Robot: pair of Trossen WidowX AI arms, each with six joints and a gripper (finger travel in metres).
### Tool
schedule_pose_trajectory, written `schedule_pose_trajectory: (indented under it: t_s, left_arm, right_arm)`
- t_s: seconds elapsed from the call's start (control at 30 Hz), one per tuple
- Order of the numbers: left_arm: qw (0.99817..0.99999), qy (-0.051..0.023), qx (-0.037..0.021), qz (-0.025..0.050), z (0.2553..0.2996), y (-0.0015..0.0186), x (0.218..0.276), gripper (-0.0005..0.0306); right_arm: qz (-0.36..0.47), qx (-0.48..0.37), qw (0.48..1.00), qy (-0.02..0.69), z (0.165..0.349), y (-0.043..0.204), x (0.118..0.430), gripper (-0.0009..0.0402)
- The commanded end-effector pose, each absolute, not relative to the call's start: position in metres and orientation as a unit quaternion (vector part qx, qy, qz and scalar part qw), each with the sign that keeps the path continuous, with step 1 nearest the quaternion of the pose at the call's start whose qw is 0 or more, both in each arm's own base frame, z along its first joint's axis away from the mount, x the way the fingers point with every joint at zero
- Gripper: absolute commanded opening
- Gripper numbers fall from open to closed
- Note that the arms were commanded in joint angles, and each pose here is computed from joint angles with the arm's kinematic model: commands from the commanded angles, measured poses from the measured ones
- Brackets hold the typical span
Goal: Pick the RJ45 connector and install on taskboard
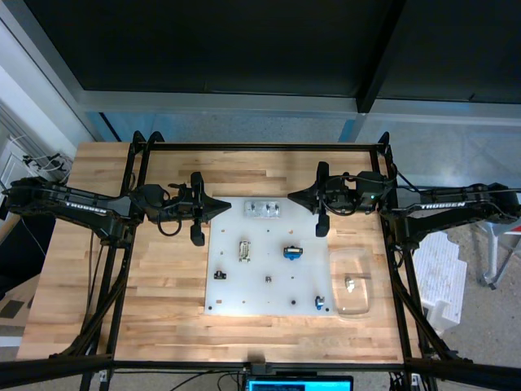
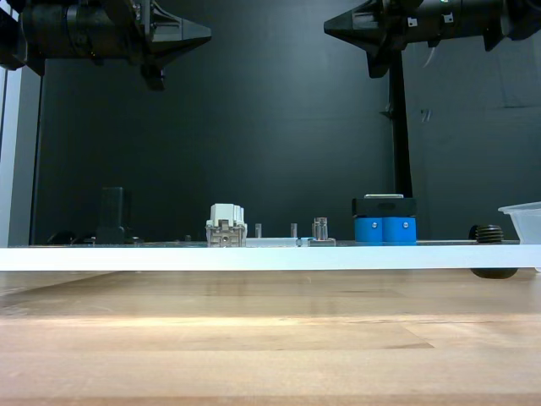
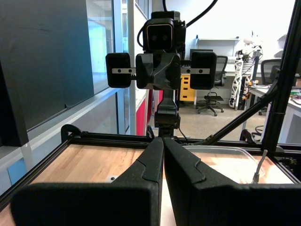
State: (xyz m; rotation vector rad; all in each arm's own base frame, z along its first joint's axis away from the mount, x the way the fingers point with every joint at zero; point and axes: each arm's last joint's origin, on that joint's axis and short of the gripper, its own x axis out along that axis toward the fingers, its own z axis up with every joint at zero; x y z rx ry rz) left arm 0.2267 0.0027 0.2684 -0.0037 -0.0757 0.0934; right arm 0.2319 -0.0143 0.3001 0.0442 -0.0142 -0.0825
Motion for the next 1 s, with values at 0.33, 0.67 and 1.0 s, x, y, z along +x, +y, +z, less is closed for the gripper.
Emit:
schedule_pose_trajectory:
  t_s: [0.33,0.67,1.0]
  left_arm:
    - [0.99819,-0.0382,-0.0017,0.0465,0.2686,0.0027,0.2267,0.0]
    - [0.99819,-0.038,-0.0017,0.0465,0.2685,0.0027,0.2267,0.0]
    - [0.99819,-0.0382,-0.0017,0.0465,0.2686,0.0027,0.2267,0.0]
  right_arm:
    - [-0.029,0.028,0.999,-0.005,0.2901,-0.0136,0.23,0.0]
    - [-0.016,0.026,1.0,-0.007,0.2897,-0.0128,0.2299,0.0]
    - [-0.016,0.023,1.0,-0.006,0.2874,-0.0128,0.2295,0.0]
